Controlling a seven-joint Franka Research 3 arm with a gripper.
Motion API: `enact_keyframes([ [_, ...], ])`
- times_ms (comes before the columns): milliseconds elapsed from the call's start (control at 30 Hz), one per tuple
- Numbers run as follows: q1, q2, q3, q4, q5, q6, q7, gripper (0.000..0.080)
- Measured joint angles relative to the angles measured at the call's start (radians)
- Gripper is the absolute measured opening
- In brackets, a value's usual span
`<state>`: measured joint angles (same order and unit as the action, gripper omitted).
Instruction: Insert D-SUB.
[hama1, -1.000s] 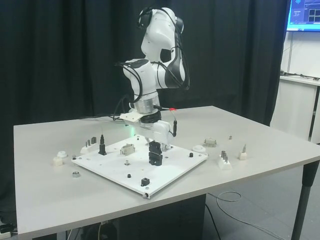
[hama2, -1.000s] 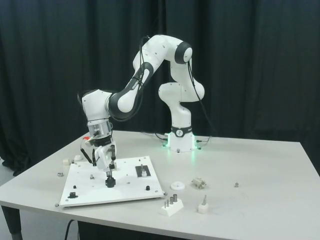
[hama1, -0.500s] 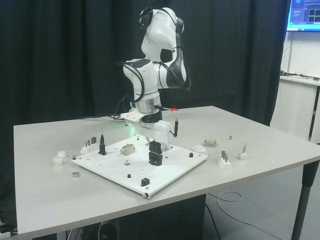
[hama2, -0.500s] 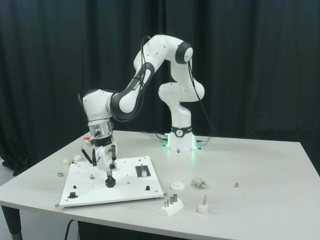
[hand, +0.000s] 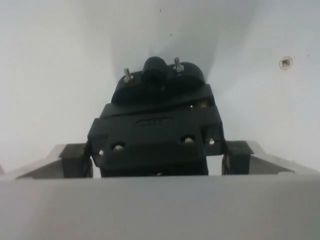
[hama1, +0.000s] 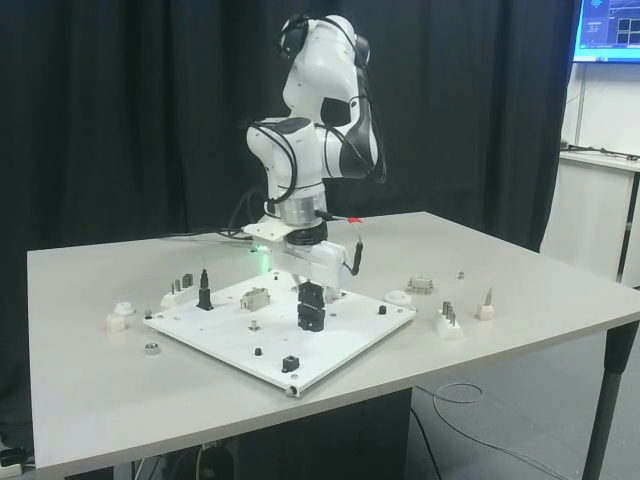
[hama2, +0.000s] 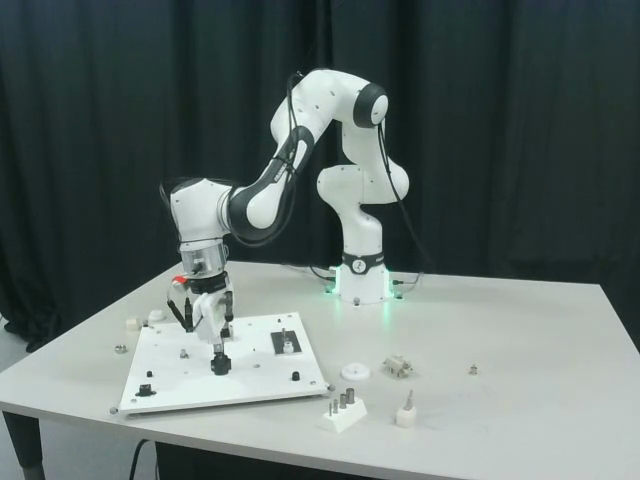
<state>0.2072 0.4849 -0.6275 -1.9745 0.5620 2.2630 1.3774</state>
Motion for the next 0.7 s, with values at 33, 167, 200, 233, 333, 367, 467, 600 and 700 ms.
enact_keyframes([
  [33, 0.000, 0.000, 0.000, 0.000, -0.002, 0.003, 0.001, 0.0570],
  [167, 0.000, 0.000, 0.000, -0.001, -0.006, 0.013, 0.002, 0.0570],
  [200, 0.000, 0.000, 0.000, -0.002, -0.006, 0.016, 0.003, 0.0570],
  [233, 0.000, 0.000, 0.000, -0.003, -0.006, 0.018, 0.003, 0.0570],
  [333, 0.001, 0.000, 0.000, -0.004, -0.006, 0.023, 0.006, 0.0570],
  [367, 0.001, 0.000, 0.000, -0.004, -0.006, 0.024, 0.007, 0.0570],
  [467, 0.002, 0.000, 0.000, -0.004, -0.006, 0.025, 0.009, 0.0570],
  [600, 0.005, -0.001, 0.000, -0.004, -0.005, 0.025, 0.009, 0.0570],
  [700, 0.008, -0.001, 0.001, -0.004, -0.004, 0.025, 0.009, 0.0570],
])
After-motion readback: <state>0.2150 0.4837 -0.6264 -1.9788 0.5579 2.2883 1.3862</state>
